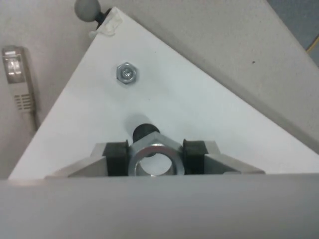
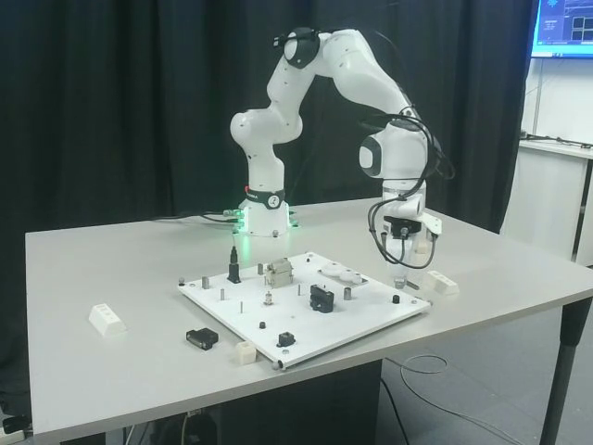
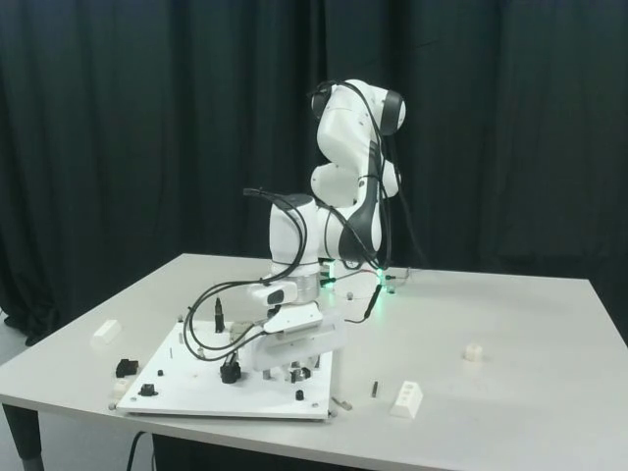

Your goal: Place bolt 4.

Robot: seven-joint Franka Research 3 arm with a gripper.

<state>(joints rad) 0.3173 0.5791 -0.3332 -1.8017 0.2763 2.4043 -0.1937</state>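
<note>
Bolt 4 [image 1: 152, 158] is clamped by its hexagonal head between the black pads of the gripper [image 1: 152, 160], held upright above the corner of the white board [image 1: 199, 114] for insertion.

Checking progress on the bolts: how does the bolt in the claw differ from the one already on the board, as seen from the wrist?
The held bolt sits clamped between the claw's black pads, above the white board; the seated bolt lies free on the board near its corner. The held bolt looks larger, being nearer the camera; the seated bolt looks small. Both are grey metal with hexagonal heads.
</note>
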